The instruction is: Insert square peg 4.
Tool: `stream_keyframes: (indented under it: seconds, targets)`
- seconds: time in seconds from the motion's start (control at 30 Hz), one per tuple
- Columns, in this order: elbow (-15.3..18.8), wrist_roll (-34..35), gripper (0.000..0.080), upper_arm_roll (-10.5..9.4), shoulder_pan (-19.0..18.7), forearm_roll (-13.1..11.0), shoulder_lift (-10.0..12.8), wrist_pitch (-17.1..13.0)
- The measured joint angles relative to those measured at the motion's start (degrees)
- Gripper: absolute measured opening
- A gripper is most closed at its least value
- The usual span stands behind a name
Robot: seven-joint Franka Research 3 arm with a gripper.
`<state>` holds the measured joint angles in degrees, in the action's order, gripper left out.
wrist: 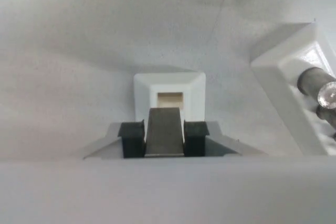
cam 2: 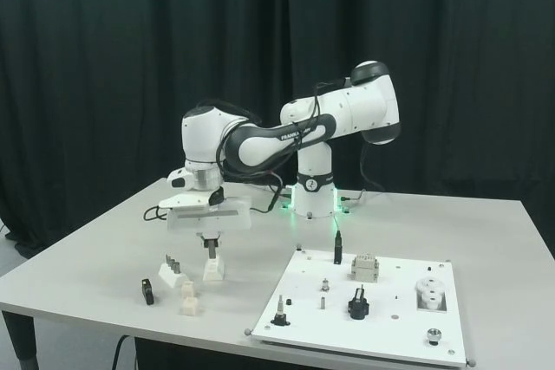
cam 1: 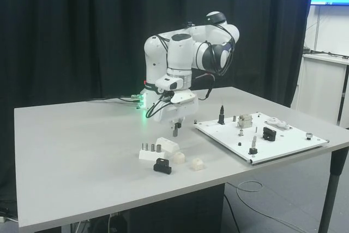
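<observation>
A: What lies on the grey worktop (cam 2: 104,253), read left to right in the second room view?

B: A small black part (cam 2: 147,290) stands nearest the edge. Next comes a white holder block (cam 2: 171,275) carrying upright grey pins. Two small white blocks (cam 2: 187,298) sit just in front. Then the white square socket block (cam 2: 213,270), directly under the gripper (cam 2: 210,246). To the right lies a white assembly board (cam 2: 381,314) with fixtures on it.

A: Where is the square peg (wrist: 164,132)?

B: Clamped between the black fingers (wrist: 131,138), hanging upright just above the socket's square opening, as the wrist view shows. Whether its tip touches the block cannot be told.

A: Anything crowding it?

B: The holder block with pins is near the socket; nothing lies between peg and opening.
</observation>
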<state>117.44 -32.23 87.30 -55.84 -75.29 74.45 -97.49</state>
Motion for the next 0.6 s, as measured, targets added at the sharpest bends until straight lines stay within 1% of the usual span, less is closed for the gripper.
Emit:
stream_keyframes:
  seconds: [0.23, 0.6]
  targets:
    - [-0.5, 0.04, 0.0155, 0.86, -0.01, 0.5, 0.0, 0.79]
    - [-0.88, 0.05, 0.0155, 0.92, 0.0, 0.6, 0.0, 0.8]
